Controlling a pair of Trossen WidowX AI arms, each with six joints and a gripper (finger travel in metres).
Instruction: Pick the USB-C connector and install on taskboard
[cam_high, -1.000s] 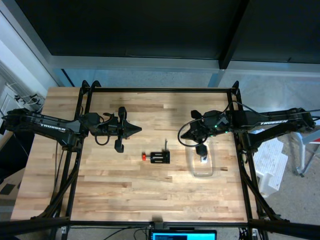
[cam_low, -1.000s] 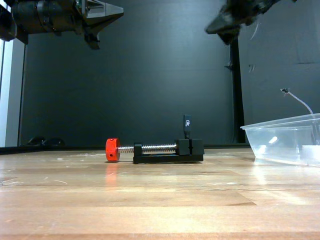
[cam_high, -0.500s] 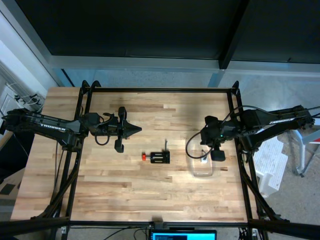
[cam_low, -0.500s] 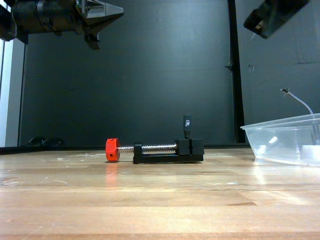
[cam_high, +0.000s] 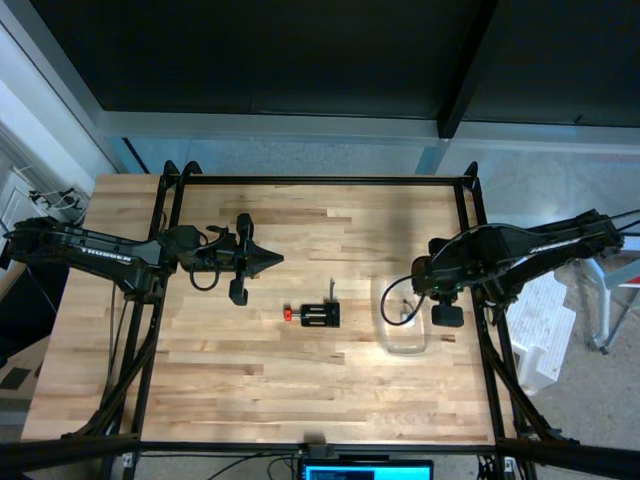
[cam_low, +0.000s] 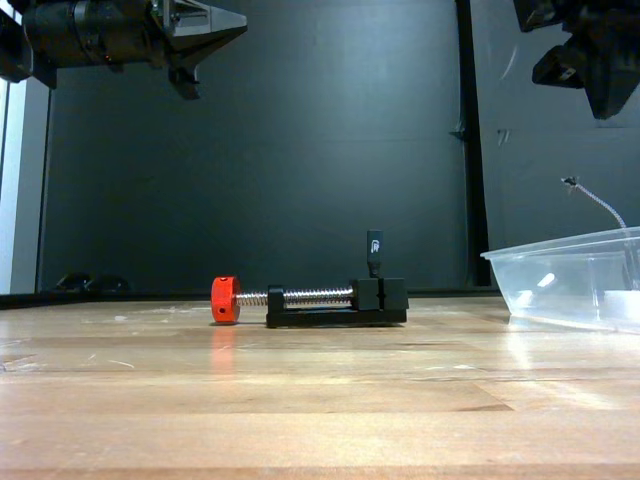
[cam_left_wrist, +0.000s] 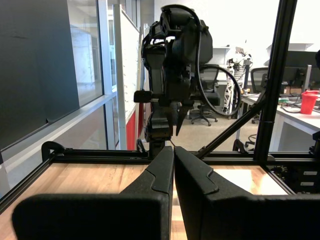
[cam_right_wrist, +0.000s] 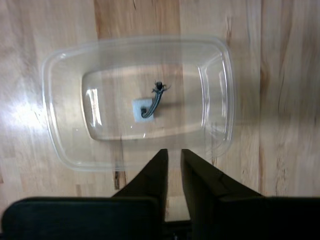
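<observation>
Right gripper hovers over the clear tray's near rim, fingers barely parted, holding nothing. The USB-C connector lies mid-tray, so I'd open wider, centre over it, then drop straight down. Left gripper is closed, parked up high left of the taskboard.

A light wooden plank table carries a black metal frame that runs along its far edge and both sides. Near the middle lies the taskboard — a small black rectangular block with a red knob at its left end and a thin upright pin. To its right sits a clear oblong plastic tray — the two are apart, and both rest flat on the wood.
</observation>
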